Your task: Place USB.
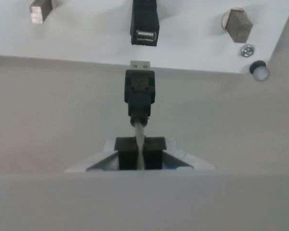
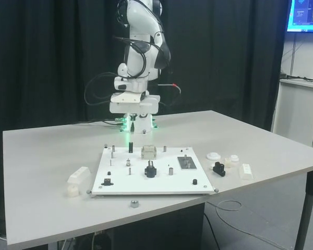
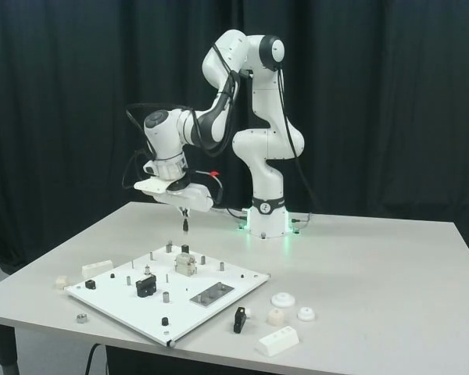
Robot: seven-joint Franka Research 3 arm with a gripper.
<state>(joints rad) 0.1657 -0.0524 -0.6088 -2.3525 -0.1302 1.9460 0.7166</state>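
Note:
My gripper (image 1: 139, 153) is shut on the grey tail of a black USB plug (image 1: 139, 91). The plug's metal tip points at the black USB socket (image 1: 144, 26) on the white board (image 1: 86, 43), with a small gap between them. The plug is lined up with the socket's opening. In the second room view the gripper (image 3: 184, 209) hangs above the board's far edge with the plug (image 3: 185, 226) dangling over the socket (image 3: 169, 247). In the first room view the gripper (image 2: 130, 124) is behind the board (image 2: 161, 182), above the socket (image 2: 131, 148).
On the board near the socket stand a metal peg (image 1: 42, 10), a hex bolt (image 1: 238, 24) and a small nut (image 1: 247, 49). Loose on the table are white blocks (image 3: 277, 341), round white parts (image 3: 283, 300), a black part (image 3: 239, 319) and a nut (image 2: 134, 203).

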